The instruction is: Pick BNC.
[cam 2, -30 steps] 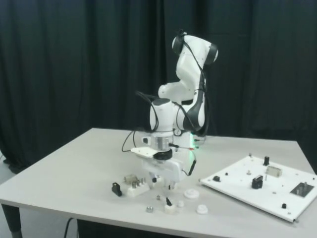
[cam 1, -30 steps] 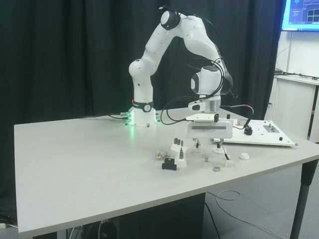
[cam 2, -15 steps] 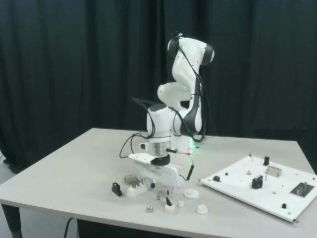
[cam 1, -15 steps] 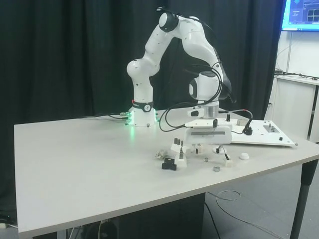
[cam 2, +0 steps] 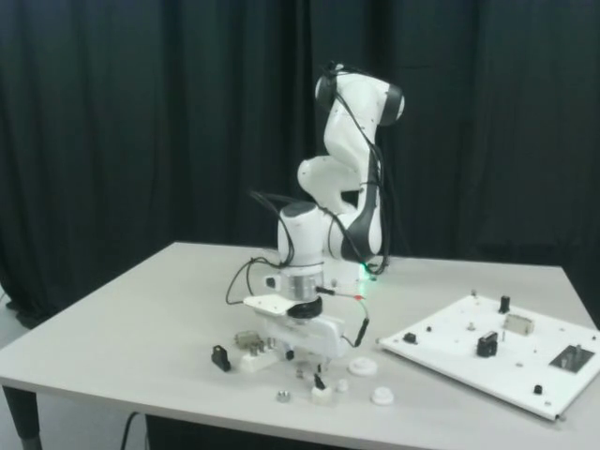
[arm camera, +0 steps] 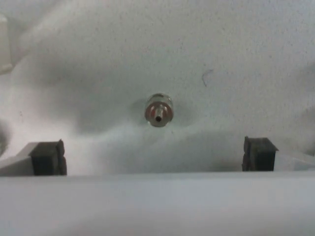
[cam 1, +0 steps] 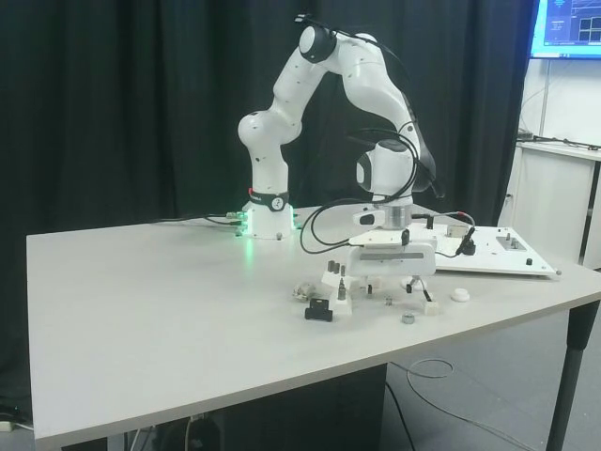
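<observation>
While my claw (arm camera: 152, 157) hangs low over the tabletop (cam 1: 160, 291), its two black pads (arm camera: 48, 157) stand wide apart with nothing between them. In the wrist view the BNC (arm camera: 158, 109) stands upright on the grey surface, a small metal connector with a pin in its middle, roughly midway between the two pads and touching neither. From the first room view it shows as a tiny metal piece (cam 1: 387, 302) just under my claw (cam 1: 391, 279), near the front edge of the tabletop.

Beside the claw, toward the tabletop's middle, a white holder (cam 1: 336, 285) carries several small upright parts, and a black clip-like piece (cam 1: 319, 310) lies just in front of it. Nearer the front edge a second small metal piece (cam 1: 408, 318) rests on its own. Close to it stand a white base with a black plug (cam 1: 429, 303) and a white round disc (cam 1: 459, 294).

Farther along, at the far right corner, a white board (cam 2: 497, 352) lies flat, with a few black fittings and a grey block on it. My white arm (cam 2: 352, 141) arches up and back to its base (cam 1: 268, 221), where a green light glows near the rear edge.
</observation>
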